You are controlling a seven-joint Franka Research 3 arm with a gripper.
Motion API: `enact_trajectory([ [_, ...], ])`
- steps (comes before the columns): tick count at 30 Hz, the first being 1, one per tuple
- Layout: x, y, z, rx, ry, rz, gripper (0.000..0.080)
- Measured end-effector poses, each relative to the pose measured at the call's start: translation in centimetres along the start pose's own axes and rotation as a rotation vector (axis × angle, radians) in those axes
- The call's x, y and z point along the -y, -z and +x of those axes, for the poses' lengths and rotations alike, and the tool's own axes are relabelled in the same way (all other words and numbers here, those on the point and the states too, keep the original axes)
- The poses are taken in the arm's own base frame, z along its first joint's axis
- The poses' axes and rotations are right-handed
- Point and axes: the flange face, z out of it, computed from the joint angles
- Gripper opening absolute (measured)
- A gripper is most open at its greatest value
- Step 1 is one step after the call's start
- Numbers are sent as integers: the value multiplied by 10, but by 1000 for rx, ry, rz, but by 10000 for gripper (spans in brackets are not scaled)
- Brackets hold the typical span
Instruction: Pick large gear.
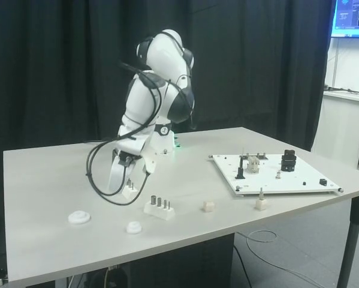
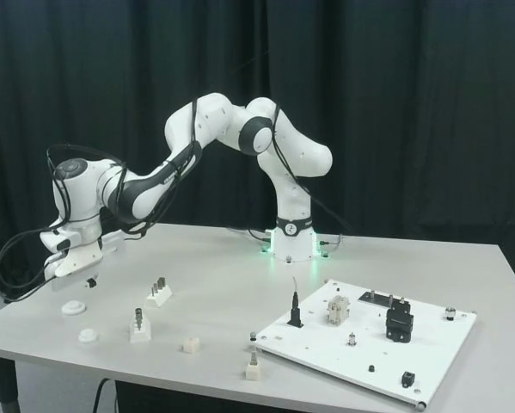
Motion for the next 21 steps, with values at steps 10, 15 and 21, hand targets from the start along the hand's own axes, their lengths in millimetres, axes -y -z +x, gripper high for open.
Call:
enact_trajectory([
  [10, 2, 27, -2, -17, -28, -21, 2],
  [15, 1, 34, -3, -22, -55, -28, 1],
  [21, 1, 38, -3, -23, -60, -35, 1],
])
